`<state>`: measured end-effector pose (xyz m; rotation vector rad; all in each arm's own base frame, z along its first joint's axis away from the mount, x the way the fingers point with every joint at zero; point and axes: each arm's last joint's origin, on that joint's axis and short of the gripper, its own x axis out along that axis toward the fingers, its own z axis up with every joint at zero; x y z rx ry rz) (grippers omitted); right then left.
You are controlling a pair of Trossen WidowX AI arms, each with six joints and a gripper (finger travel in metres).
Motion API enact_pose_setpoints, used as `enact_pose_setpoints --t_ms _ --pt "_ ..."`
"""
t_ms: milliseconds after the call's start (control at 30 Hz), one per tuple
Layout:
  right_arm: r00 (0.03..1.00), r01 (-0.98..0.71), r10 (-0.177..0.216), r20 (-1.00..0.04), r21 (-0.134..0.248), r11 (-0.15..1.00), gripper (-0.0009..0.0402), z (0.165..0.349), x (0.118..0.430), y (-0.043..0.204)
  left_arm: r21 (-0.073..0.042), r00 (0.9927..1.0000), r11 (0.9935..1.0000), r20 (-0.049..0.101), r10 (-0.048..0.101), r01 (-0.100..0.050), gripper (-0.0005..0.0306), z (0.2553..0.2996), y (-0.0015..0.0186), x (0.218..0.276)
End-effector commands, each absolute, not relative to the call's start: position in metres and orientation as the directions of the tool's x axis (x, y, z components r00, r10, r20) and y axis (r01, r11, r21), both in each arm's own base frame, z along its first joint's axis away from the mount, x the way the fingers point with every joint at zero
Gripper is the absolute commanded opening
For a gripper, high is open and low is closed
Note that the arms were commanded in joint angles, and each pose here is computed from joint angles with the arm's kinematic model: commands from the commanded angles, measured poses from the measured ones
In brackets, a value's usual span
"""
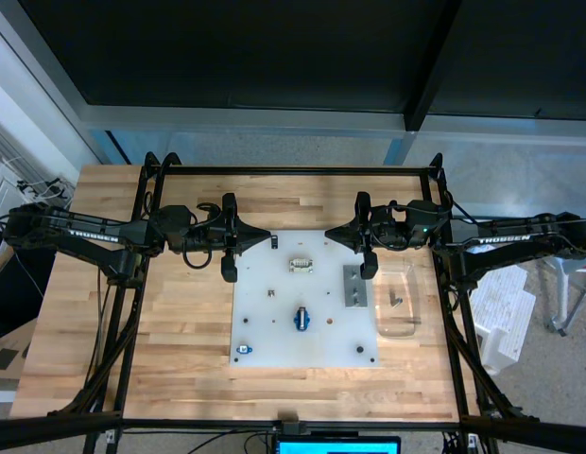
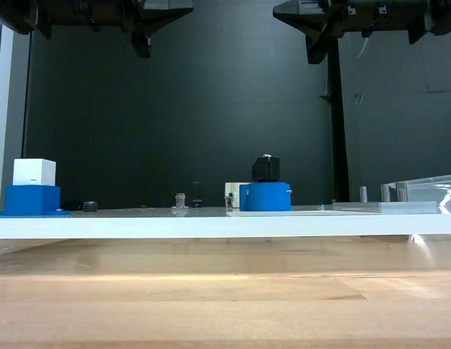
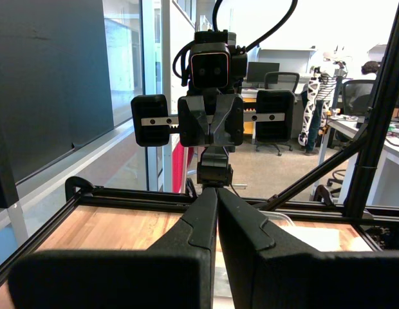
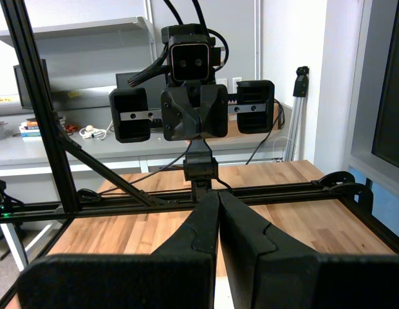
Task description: Pick the 16mm cylinder and install on the taskboard
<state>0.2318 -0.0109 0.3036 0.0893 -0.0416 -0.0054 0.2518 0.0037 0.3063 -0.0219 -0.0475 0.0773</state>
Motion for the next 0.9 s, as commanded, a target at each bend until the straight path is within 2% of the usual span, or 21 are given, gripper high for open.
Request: enact_pose_setpoints --t_ms 33,133,400,600,767,900 --pt "0.999 -0.027 0.025 0.025 0.105 0.994 0.0 0.302 0.232 -0.01 -0.024 0.99585 0.99674 0.047 0.078 -0.077 0.0 0.3063 0.0038 0.2518" --pt "1.0 -0.028 0.029 -0.008 0.125 0.992 0.0 0.301 0.23 -0.01 -0.024 0.99588 0.99677 0.047 0.078 -0.077 0.0 0.3063 0.0037 0.2519" --pt "0.976 -0.016 0.039 -0.213 0.111 0.994 0.0 0.305 0.215 -0.007 -0.024 0.99587 0.99674 0.046 0.078 -0.077 0.0 0.3062 0.0038 0.2519" --pt "0.912 -0.024 0.074 -0.404 0.128 0.992 0.0 0.296 0.205 -0.003 -0.024 0.9959 0.99677 0.046 0.078 -0.077 0.0 0.3062 0.0037 0.2519" --pt "0.864 -0.047 0.105 -0.492 0.129 0.991 0.0 0.289 0.2 0.006 -0.023 0.99587 0.99675 0.046 0.078 -0.077 0.0 0.3062 0.0038 0.2519" --pt "0.811 -0.027 0.082 -0.579 0.103 0.994 0.0 0.28 0.195 0.012 -0.024 0.99587 0.99674 0.046 0.078 -0.077 0.0 0.3062 0.0038 0.2519"
